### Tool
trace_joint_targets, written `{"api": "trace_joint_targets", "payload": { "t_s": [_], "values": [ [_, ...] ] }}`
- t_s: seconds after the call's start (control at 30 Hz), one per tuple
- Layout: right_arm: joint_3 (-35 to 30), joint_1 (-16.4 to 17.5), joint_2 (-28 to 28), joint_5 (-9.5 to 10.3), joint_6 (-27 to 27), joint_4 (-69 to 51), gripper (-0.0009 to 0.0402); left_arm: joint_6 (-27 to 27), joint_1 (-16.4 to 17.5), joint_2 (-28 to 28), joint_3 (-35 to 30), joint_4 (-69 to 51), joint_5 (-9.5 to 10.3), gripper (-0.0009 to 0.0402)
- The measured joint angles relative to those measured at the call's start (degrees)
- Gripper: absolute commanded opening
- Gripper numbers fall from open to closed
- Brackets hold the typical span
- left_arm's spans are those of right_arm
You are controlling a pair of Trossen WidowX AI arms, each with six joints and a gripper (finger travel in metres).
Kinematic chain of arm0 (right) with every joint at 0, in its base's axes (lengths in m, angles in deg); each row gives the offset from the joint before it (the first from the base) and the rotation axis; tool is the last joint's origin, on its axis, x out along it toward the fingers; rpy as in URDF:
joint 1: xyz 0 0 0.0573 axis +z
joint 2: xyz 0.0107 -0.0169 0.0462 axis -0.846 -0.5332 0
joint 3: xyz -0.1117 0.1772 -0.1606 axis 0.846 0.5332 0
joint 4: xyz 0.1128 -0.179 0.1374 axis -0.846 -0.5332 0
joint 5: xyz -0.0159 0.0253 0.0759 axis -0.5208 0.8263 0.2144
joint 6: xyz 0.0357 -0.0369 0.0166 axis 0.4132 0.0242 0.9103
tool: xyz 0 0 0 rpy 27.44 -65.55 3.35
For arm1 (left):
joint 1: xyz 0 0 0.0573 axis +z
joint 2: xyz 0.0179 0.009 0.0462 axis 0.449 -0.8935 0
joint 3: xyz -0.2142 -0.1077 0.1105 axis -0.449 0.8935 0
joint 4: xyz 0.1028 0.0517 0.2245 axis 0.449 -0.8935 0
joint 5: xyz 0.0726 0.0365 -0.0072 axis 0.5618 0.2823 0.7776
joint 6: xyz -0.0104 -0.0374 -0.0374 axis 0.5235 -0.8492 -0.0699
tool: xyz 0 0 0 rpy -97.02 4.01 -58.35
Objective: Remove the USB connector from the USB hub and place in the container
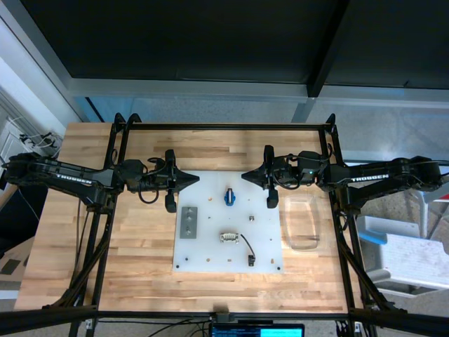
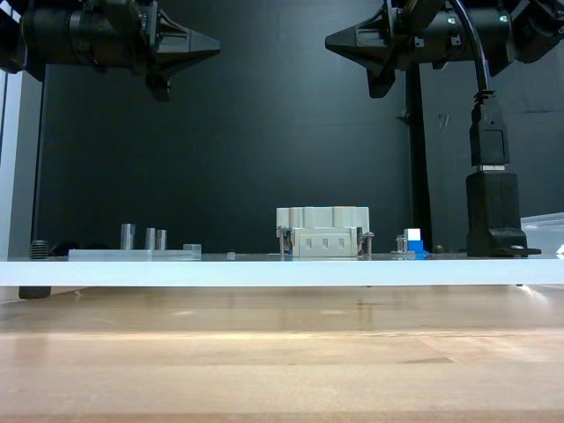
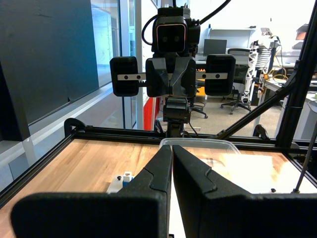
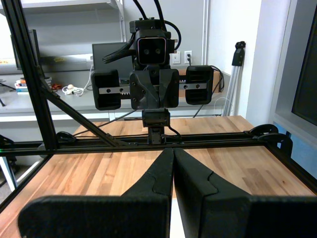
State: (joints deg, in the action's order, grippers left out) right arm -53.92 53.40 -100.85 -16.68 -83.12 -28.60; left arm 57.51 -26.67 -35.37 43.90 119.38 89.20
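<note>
One black USB connector (image 1: 245, 247) curves from hub (image 1: 250, 261); left hand (image 1: 198, 180), right hand (image 1: 243, 174) aloft.

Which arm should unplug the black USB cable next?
Right. Thin black cable and tiny black hub lie near the clear plastic tub, on the side of the right end effector; the left end effector hovers across the white board, farther off.
</note>
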Motion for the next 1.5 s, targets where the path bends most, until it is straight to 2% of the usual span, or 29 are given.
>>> {"api": "trace_joint_targets", "payload": {
  "t_s": [0.5,0.67,0.87,0.97,1.33,1.5],
  "values": [
    [0.0,0.0,0.0,0.0,0.0,0.0,0.0,0.0,0.0,0.0,0.0,0.0,0.0,0.0001],
    [-1.1,0.3,0.2,-0.02,3.7,-2.4,0.0,0.0,0.0,0.0,0.0,0.0,0.0,0.0001],
    [-7.4,2.0,0.4,-0.85,4.3,-16.7,0.0,0.0,0.0,0.0,0.0,0.0,0.0,0.0001],
    [-11.4,3.0,0.3,-3.41,5.3,-26.2,0.0,0.0,0.0,0.0,0.0,0.0,0.0,0.0001],
    [-23.2,6.9,0.2,-3.85,6.9,-55.7,0.0,0.0,0.0,0.0,0.0,0.0,0.0,0.0001],
    [-25.8,10.4,0.2,-7.41,8.4,-63.8,0.0,0.0,0.0,0.0,0.0,0.0,0.0,0.0001]
  ]
}}
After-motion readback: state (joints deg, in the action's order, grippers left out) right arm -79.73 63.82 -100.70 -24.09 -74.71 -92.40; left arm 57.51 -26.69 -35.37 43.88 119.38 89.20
